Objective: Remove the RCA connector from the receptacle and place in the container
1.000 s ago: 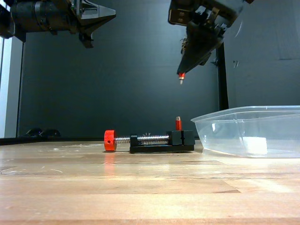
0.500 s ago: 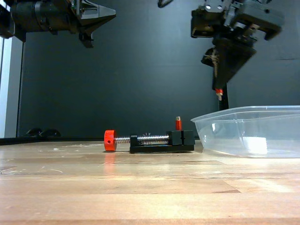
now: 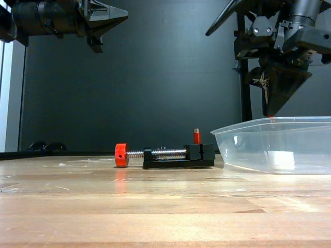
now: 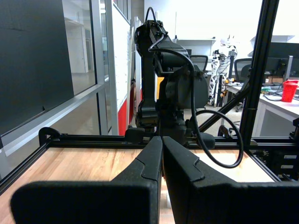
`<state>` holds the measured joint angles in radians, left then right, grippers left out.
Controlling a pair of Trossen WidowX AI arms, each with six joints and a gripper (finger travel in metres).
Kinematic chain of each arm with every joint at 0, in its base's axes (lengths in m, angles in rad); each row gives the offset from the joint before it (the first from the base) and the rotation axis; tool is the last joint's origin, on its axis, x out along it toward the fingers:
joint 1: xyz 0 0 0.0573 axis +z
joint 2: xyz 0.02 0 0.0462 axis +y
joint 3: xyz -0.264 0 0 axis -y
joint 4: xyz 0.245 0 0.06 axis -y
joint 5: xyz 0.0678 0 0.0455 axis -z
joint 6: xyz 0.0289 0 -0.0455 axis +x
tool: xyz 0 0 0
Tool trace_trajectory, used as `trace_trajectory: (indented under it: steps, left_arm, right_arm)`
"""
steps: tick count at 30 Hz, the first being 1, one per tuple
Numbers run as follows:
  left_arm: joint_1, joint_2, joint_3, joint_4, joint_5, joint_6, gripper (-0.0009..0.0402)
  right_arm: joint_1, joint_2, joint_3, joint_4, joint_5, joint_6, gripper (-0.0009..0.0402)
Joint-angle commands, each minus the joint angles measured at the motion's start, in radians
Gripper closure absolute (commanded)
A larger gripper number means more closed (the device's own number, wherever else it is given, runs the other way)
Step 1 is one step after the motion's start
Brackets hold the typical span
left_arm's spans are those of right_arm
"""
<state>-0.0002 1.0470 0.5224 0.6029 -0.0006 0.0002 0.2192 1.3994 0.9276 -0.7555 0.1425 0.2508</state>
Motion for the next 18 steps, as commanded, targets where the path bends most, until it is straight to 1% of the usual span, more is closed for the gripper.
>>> trace_trajectory:
  steps: [1,3,11,18]
  left_arm:
    - [0.0,0.0,0.0,0.0,0.0,0.0,0.0393]
    - [0.0,0.0,0.0,0.0,0.0,0.0,0.0393]
    - [0.0,0.0,0.0,0.0,0.0,0.0,0.0393]
    - [0.0,0.0,0.0,0.0,0.0,0.0,0.0393]
  right_arm:
    - [0.001,0.001,-0.021,0.013,0.021,0.015,0.036]
    - [0.002,0.001,-0.024,0.012,0.032,0.022,0.0343]
    - [0.002,0.001,-0.024,0.012,0.033,0.025,0.0288]
    - [0.002,0.001,-0.024,0.012,0.033,0.03,0.0265]
